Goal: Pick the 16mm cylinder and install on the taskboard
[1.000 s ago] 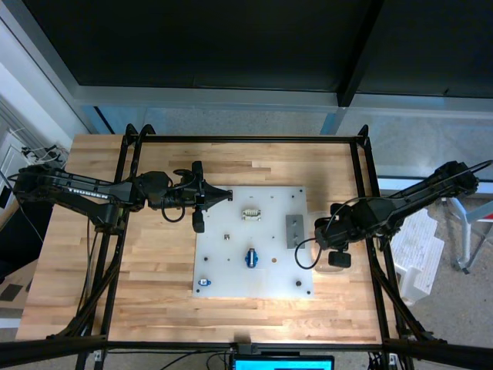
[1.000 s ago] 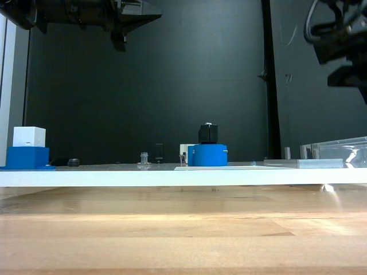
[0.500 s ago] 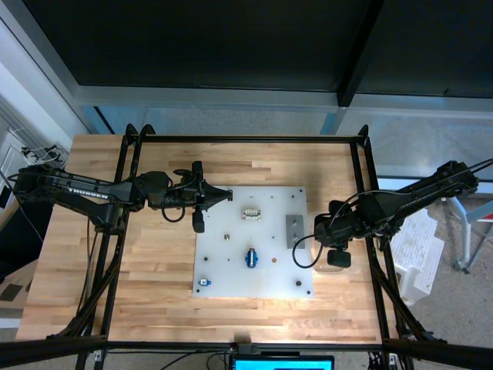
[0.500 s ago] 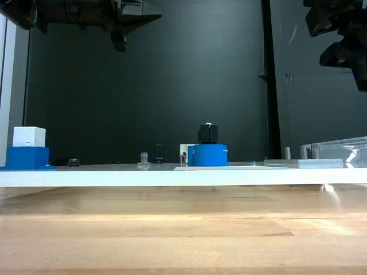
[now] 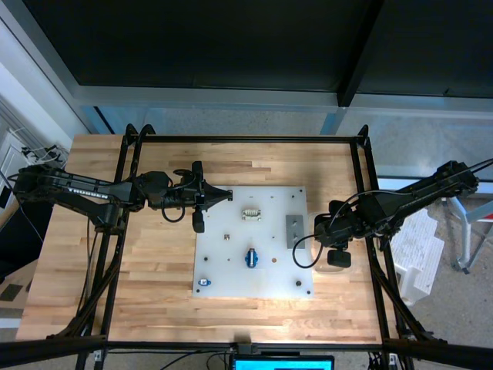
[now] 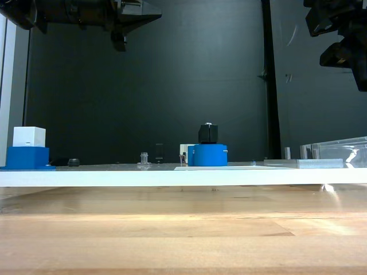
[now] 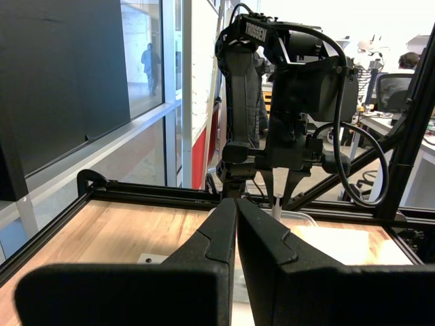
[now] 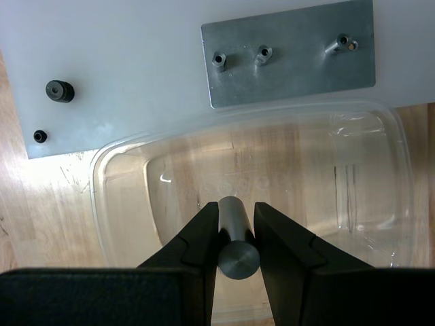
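Note:
The 16mm cylinder (image 8: 236, 239) is a short grey metal peg clamped between the fingers of my right gripper (image 8: 236, 219), which is shut on it. It hangs above a clear plastic tray (image 8: 380, 139), just off the right edge of the white taskboard (image 8: 136, 68). In the high view the right gripper (image 5: 326, 233) sits beside the board's (image 5: 231, 262) right side. My left gripper (image 5: 228, 194) is shut and empty, held high over the board's back left part, with its fingers (image 7: 262, 234) pressed together.
On the board stand a grey metal block (image 8: 292, 51) with three pegs, a blue fitting (image 5: 250, 257), a grey multi-pin socket (image 5: 249, 213) and a small blue-white part (image 5: 203, 283). The black frame (image 5: 362, 200) rails the table. Papers (image 5: 416, 254) lie at the right.
The right gripper rose with the cylinder and shifted slightly toward the board a second ago, then held still. The left arm has not moved.

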`<act>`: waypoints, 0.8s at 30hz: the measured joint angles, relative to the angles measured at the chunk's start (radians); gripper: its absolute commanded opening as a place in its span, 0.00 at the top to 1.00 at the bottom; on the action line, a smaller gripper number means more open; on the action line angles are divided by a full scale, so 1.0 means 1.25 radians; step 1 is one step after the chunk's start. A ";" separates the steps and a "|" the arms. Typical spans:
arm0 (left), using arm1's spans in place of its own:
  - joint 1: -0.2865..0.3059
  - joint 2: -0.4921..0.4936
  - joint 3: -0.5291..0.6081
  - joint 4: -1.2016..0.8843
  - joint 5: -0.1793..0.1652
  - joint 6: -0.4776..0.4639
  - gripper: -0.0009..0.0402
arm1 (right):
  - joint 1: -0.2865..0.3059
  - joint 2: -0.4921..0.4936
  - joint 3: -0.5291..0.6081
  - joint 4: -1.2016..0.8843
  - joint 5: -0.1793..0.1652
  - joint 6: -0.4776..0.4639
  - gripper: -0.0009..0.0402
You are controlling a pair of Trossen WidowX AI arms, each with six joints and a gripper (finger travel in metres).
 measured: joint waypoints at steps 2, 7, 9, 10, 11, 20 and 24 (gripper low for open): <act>0.000 0.000 0.000 0.000 0.000 0.000 0.98 | 0.000 0.000 0.000 0.000 0.001 0.000 0.98; 0.000 0.000 0.000 0.000 0.000 0.000 0.98 | 0.000 0.000 -0.001 0.000 0.001 0.000 0.98; 0.000 0.000 0.000 0.000 0.000 0.000 0.98 | 0.000 0.000 -0.002 0.000 0.001 0.000 0.98; 0.000 0.000 0.000 0.000 0.000 0.000 0.98 | 0.000 0.000 -0.002 0.000 0.001 0.000 0.98; 0.000 0.000 0.000 0.000 0.000 0.000 0.98 | 0.000 0.000 -0.003 0.000 0.001 0.000 0.98; 0.000 0.000 0.000 0.000 0.000 0.000 0.98 | 0.000 0.000 -0.047 0.016 0.023 0.000 0.98; 0.000 0.000 0.000 0.000 0.000 0.000 0.98 | 0.000 0.000 -0.075 0.028 0.023 0.000 0.98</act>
